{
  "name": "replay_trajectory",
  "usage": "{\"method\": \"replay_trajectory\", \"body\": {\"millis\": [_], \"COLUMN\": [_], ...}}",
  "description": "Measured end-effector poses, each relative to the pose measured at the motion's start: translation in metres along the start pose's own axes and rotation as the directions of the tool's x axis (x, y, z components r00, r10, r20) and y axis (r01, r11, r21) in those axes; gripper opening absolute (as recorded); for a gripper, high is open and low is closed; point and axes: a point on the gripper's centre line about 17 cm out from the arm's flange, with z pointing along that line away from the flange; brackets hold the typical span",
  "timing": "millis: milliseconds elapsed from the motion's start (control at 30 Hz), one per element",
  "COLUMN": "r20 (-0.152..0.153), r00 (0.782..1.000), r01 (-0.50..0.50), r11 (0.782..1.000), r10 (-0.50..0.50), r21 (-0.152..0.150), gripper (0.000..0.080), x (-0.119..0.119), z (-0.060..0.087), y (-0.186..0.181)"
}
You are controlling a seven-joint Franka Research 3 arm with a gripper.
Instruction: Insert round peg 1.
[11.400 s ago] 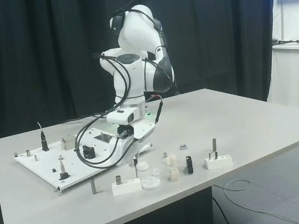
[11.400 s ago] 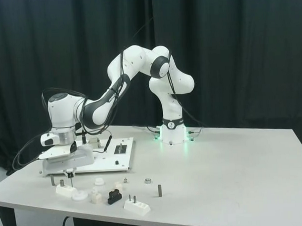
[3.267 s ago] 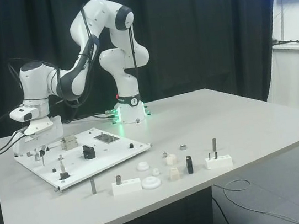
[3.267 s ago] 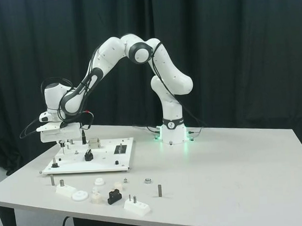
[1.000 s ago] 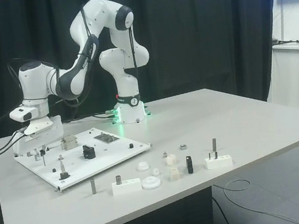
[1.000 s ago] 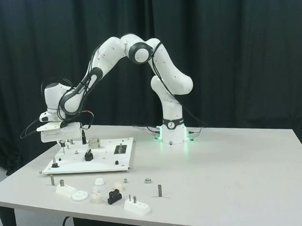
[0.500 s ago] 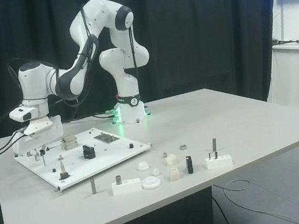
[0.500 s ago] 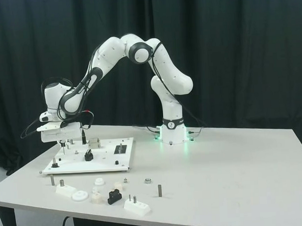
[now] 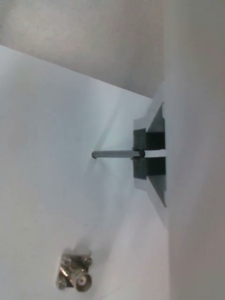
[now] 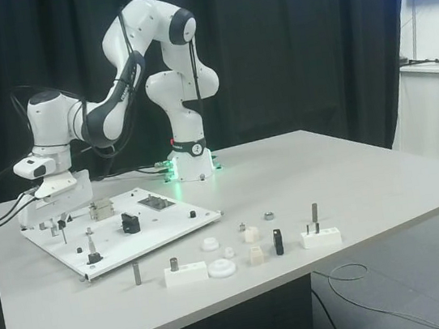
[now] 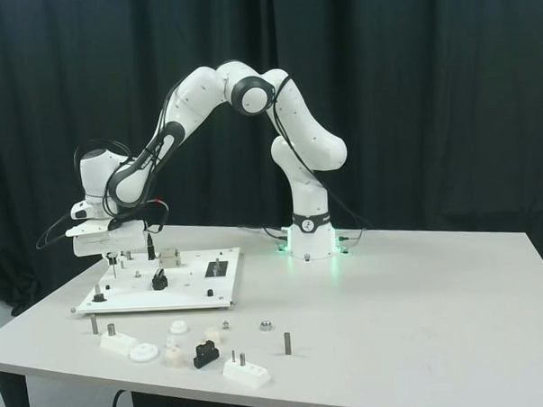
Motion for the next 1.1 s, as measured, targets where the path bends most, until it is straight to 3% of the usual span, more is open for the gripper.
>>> {"method": "replay_trajectory", "body": {"millis": [1100], "r20": [-0.005], "r00": [1.000], "r01": [0.005], "r11": [1.000], "r10": [-0.005], "r21": [0.002], "gripper": [0.0028], "x": [0.0058], "z": [0.0037], "y": [-0.0028]}}
